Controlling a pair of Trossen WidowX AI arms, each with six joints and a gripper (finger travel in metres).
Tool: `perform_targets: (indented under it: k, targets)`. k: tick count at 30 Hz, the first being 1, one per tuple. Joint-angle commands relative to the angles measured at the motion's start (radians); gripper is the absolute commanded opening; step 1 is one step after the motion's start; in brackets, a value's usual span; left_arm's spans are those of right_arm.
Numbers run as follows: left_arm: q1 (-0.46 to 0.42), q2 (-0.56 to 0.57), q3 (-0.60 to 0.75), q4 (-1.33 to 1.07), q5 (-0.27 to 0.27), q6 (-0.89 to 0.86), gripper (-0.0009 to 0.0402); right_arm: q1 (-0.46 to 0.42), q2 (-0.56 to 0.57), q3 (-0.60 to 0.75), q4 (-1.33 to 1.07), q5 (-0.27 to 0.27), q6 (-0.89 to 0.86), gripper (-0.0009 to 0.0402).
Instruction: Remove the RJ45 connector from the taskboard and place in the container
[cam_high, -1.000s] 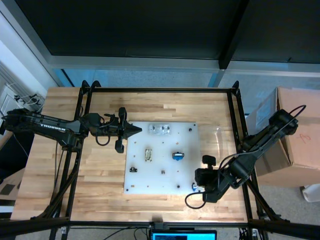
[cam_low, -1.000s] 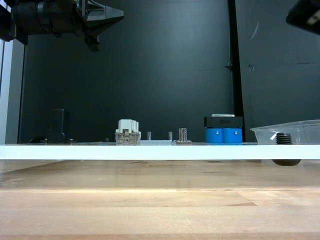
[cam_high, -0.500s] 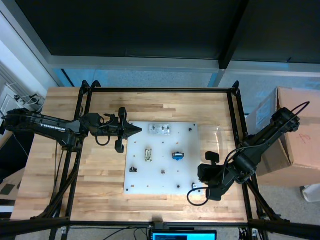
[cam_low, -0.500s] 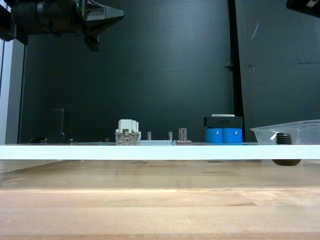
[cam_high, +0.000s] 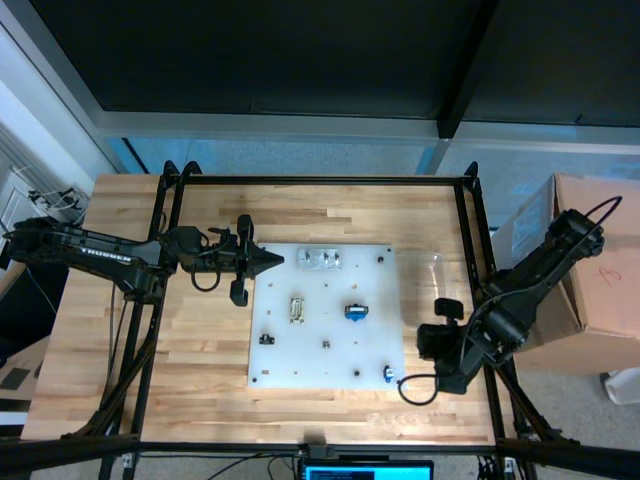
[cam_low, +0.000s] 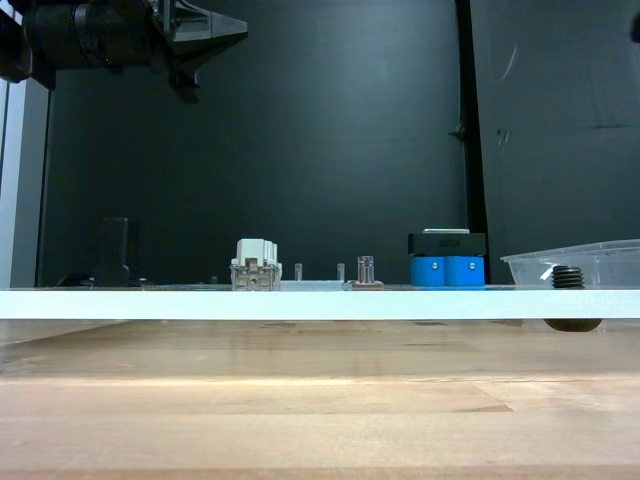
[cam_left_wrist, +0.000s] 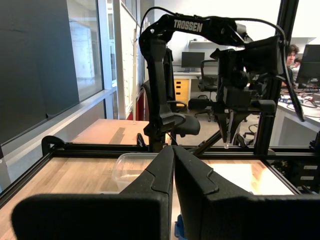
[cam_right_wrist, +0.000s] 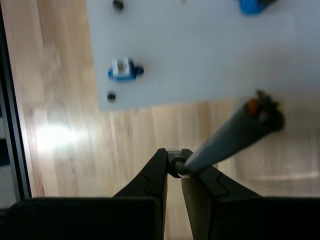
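Note:
The RJ45 connector (cam_right_wrist: 175, 163) is out of its seat and held between my right gripper's (cam_right_wrist: 172, 161) shut fingers. Its short grey cable (cam_right_wrist: 232, 135) sticks out to one side and shows as a dark loop (cam_high: 415, 388) in the high view. My right gripper (cam_high: 452, 375) hangs over bare wood just right of the white taskboard (cam_high: 320, 345), near its front right corner. The blue seat (cam_high: 388, 374) (cam_right_wrist: 124, 70) on the board stands uncovered. The clear container (cam_high: 440, 275) (cam_low: 590, 262) lies beyond, along the board's right edge. My left gripper (cam_high: 278, 260) (cam_left_wrist: 173, 150) is shut on nothing, high above the board's left edge.
On the board stand a blue block (cam_high: 355, 311) (cam_low: 447, 262), a beige connector (cam_high: 296, 308) (cam_low: 255, 268) and a clear part (cam_high: 322, 260). A black ribbed piece (cam_low: 568, 277) lies in the container. A cardboard box (cam_high: 590, 270) sits off the table's right side, behind the black frame rails.
My right gripper has moved right, off the board's front right corner, carrying the RJ45 connector and cable. The blue seat now shows uncovered. The left arm has not moved.

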Motion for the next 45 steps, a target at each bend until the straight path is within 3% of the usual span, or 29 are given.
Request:
perform_targets:
  k: [1,14,28,33,45]
  targets:
    - [0.0,0.0,0.0,0.0,0.0,0.0,0.0,0.027,-0.034,-0.054,-0.002,-0.026,0.04,0.0]
    - [0.0,0.001,0.0,0.0,0.0,0.0,0.0,0.129,-0.133,-0.249,0.014,-0.126,0.147,0.0]
    - [0.0,0.0,0.0,0.0,0.0,0.0,0.0,0.137,-0.156,-0.311,0.059,-0.126,0.17,0.0005]
    - [0.0,0.0,0.0,0.0,0.0,0.0,0.0,0.137,-0.156,-0.332,0.069,-0.128,0.181,0.005]
    - [0.0,0.0,0.0,0.0,0.0,0.0,0.0,0.137,-0.156,-0.334,0.081,-0.126,0.201,0.0228]
